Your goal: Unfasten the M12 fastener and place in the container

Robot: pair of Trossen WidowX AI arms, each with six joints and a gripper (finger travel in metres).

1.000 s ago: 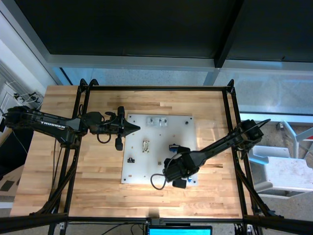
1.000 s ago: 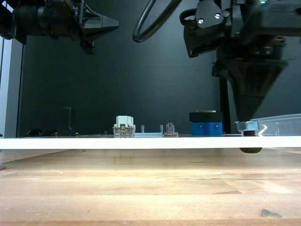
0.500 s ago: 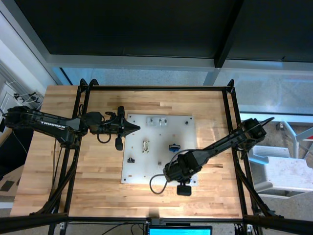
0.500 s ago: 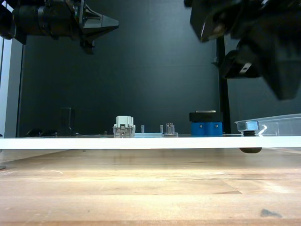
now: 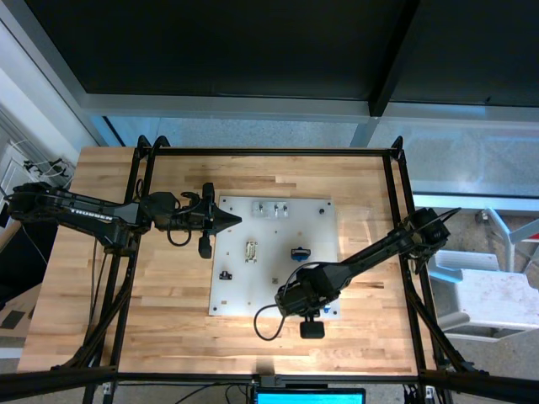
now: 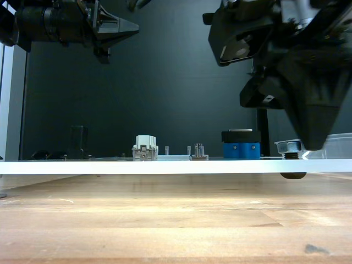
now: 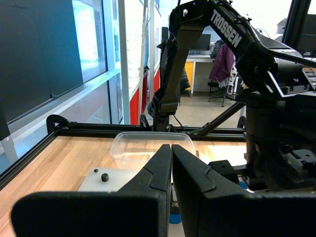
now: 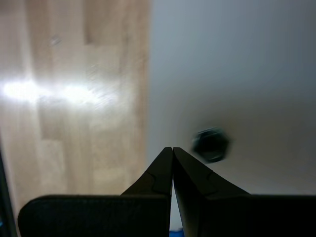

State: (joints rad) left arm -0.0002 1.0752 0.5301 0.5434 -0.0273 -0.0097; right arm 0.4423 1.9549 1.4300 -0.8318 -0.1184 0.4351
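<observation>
The container [image 7: 153,134] lies beside the board [image 5: 253,290]. The M12 fastener [image 6: 290,146] is outside it, on its stud [image 6: 291,156], and the arm hides it from above. The right gripper [image 6: 313,144], fingers pressed together on nothing, has dropped to just beside the fastener. The left gripper [image 5: 237,220], fingers together, hangs at the board's left edge.

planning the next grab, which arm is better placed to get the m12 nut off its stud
Right. The right end effector, shut, hangs beside the M12 nut on its stud. The left end effector, shut, sits across the board at its left edge.
</observation>
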